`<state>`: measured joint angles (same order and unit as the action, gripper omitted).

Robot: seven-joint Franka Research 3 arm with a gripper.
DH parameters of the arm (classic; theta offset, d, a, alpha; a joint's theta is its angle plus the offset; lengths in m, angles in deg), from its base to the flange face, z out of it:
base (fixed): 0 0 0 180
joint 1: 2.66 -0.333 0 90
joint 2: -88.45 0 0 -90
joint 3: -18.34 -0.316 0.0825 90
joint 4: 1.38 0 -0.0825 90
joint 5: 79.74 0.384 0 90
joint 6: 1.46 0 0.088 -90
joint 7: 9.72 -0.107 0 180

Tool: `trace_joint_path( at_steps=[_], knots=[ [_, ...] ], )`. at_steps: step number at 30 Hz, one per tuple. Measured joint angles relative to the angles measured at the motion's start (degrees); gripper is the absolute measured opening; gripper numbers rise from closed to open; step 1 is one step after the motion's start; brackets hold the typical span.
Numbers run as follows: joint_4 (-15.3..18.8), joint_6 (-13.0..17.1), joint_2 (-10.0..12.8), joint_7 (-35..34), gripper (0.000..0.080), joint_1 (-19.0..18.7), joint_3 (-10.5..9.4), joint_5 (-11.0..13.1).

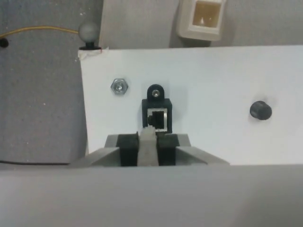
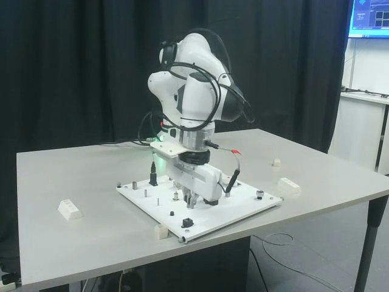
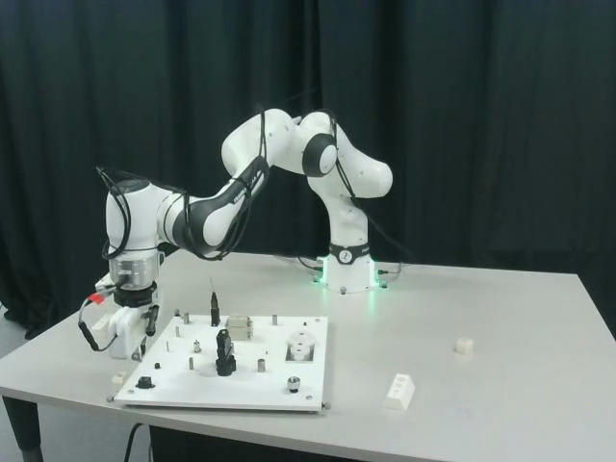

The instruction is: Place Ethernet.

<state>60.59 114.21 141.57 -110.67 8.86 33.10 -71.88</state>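
The gripper (image 1: 147, 147) is pinching the Ethernet plug (image 1: 147, 142) between its fingers, hovering at the black socket (image 1: 156, 115) (on the white board (image 1: 213, 132)), plug tip just beside the opening.

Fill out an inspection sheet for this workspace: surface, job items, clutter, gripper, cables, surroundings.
Surface: grey table carrying a white board of fixtures.
Job's things: black Ethernet socket mounted on the board; a plug sits between the fingers, its tip at the socket's opening. Whether it is seated cannot be told.
Clutter: white blocks loose on the table; a hex nut and a black knob on the board.
Grippers: gripper shut on the plug, low over the board.
Cables: black cables looped around the arm; another cable hangs below the table.
Surroundings: black curtain behind; a screen in the corner.
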Motion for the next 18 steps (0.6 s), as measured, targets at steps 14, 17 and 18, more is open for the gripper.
trace_joint_path(
  at_steps=[14, 17, 18],
  knots=[
    [-0.73, -1.19, 0.00, 0.41, 0.0077, -0.01, 0.39, 0.00],
    [-0.73, -1.22, 0.00, 0.41, 0.0077, -0.02, 0.48, 0.00],
    [-0.73, -1.23, 0.00, 0.41, 0.0077, -0.02, 0.50, 0.00]
  ],
)
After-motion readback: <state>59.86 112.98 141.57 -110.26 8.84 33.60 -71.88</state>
